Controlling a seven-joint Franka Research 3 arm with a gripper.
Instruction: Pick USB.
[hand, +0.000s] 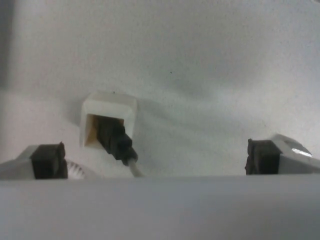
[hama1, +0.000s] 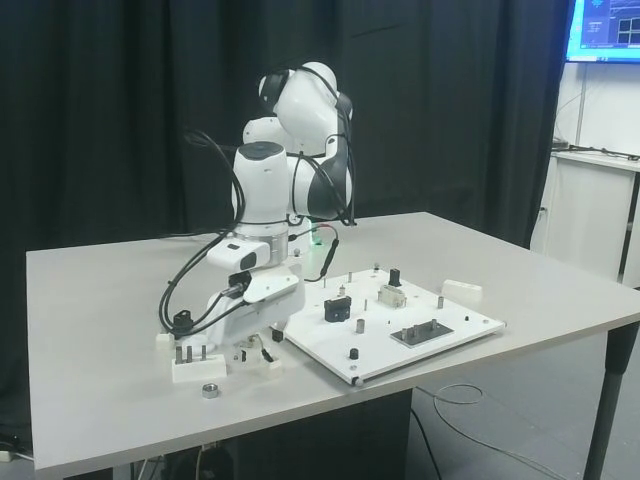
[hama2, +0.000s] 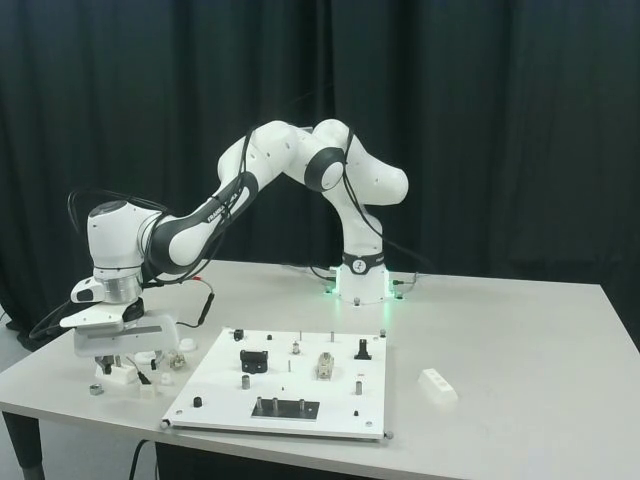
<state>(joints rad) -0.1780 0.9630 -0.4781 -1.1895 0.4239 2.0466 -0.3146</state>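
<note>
In the wrist view a black USB plug (hand: 116, 140) sits in a white socket block (hand: 109, 107), and a white cable (hand: 134, 169) leads out of it. My gripper (hand: 155, 159) hangs open above the plug. Its black pads (hand: 48, 161) stand wide apart on either side, and the plug is closer to one pad than to the other. Nothing is held. In the room views the gripper (hama1: 245, 348) (hama2: 112, 362) points down, low over the table beside the white board, and the hand hides most of the plug there.
A white board (hama1: 455, 338) (hama2: 340, 415) carrying several small black and grey parts lies next to the gripper. A white holder with pegs (hama1: 195, 365) and a nut (hama1: 210, 389) sit close by. A small white block (hama2: 438, 384) lies further off.
</note>
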